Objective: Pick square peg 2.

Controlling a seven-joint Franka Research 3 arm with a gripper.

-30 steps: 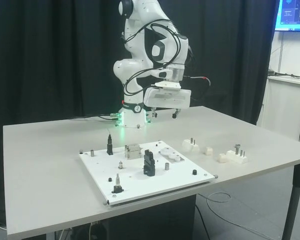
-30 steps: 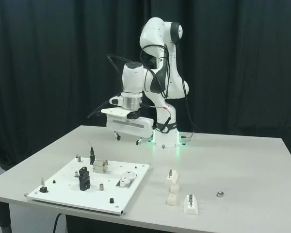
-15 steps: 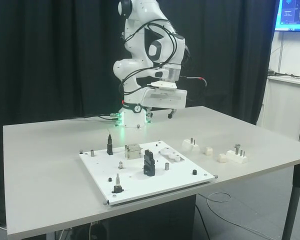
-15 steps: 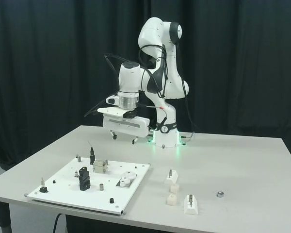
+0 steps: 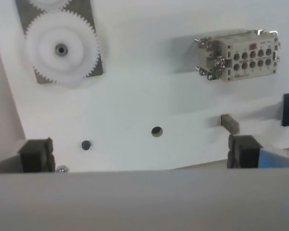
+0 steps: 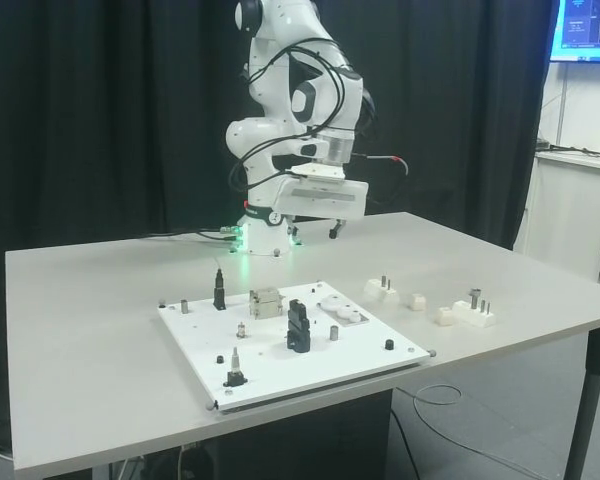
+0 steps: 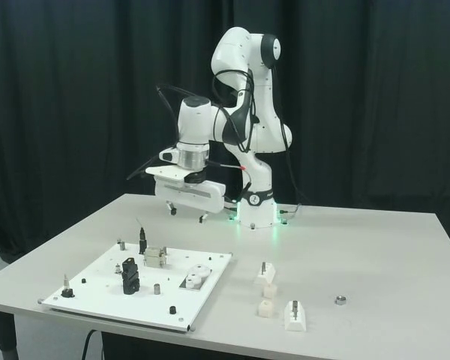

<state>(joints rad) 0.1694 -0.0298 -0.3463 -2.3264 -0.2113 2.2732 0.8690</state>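
The gripper (image 7: 187,213) had swung leftward across the frame, fingers spread and empty. It hung above the white board (image 7: 210,289). Descending squarely over the square peg (image 5: 229,123) looked wise.

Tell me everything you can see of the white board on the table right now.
The white board is a flat square plate lying on the grey table, near its front edge, below the raised hand, which touches nothing. It carries white gears, a grey multi-pin connector, a black clamp-like block, small upright pegs and dark holes.
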